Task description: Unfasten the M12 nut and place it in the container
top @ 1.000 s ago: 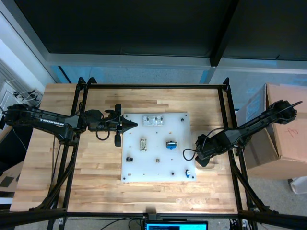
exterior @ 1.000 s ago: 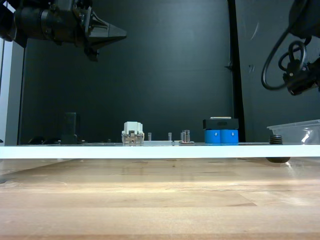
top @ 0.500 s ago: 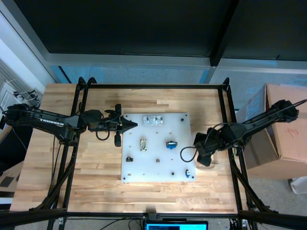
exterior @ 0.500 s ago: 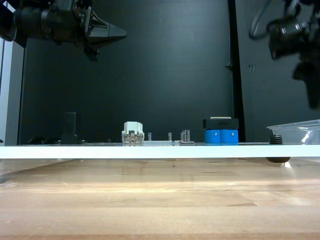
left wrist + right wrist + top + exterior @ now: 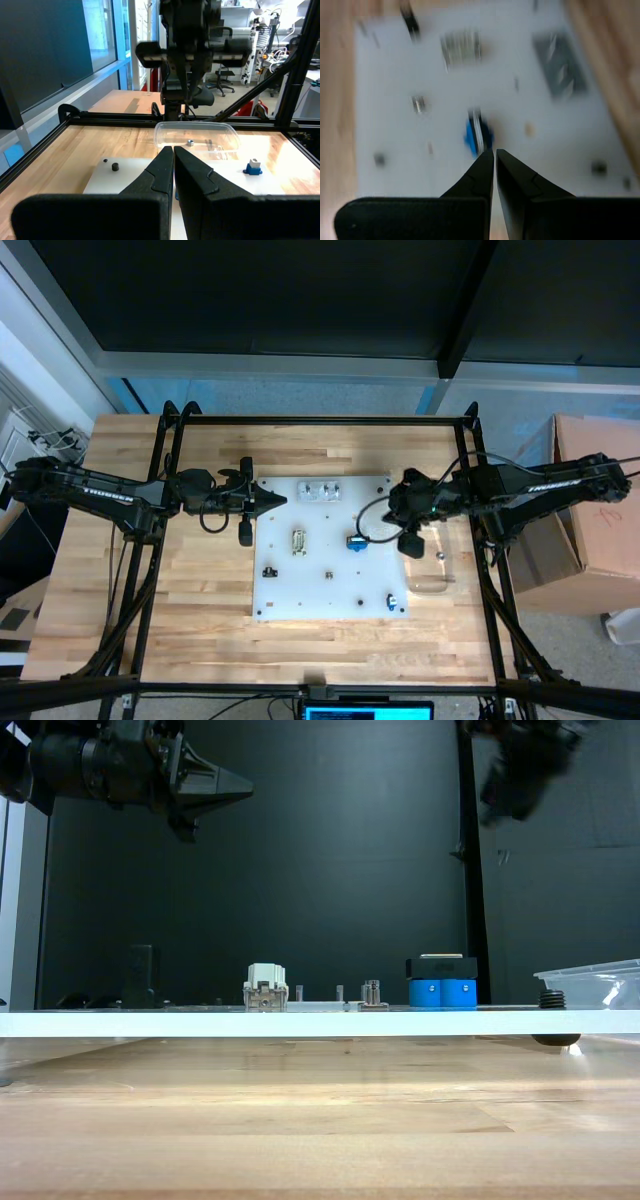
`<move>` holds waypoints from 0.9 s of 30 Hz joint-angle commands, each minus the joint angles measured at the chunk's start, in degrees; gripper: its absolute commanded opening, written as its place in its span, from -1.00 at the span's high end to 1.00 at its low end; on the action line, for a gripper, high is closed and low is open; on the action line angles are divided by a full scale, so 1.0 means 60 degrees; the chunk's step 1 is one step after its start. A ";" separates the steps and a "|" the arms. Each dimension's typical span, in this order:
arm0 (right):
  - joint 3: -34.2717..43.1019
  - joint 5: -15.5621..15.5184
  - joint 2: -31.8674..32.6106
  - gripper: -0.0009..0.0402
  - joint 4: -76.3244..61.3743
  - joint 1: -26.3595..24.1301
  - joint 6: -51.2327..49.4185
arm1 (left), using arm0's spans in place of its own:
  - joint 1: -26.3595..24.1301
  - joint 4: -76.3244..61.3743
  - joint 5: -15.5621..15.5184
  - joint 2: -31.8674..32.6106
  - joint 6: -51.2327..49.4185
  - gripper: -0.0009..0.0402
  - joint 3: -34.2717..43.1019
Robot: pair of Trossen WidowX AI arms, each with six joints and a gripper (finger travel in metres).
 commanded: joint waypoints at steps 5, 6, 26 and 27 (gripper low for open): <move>-0.0368 -0.0069 -0.0361 0.96 0.3027 -0.0954 -0.1851 | 0.0000 0.0000 0.0000 0.0000 0.0004 0.96 0.0004; -0.0404 -0.0127 -0.0393 0.96 0.3359 -0.1078 -0.2084 | 0.0000 0.0000 0.0004 0.0000 0.0004 0.96 0.0004; -0.4226 -0.0998 -0.1053 0.96 1.1282 -0.2076 -0.1800 | 0.0000 0.0000 0.0000 0.0000 0.0004 0.96 0.0004; -0.4339 -0.1002 -0.1053 0.96 1.1446 -0.2065 -0.1800 | 0.0000 0.0000 0.0000 0.0000 0.0004 0.96 0.0000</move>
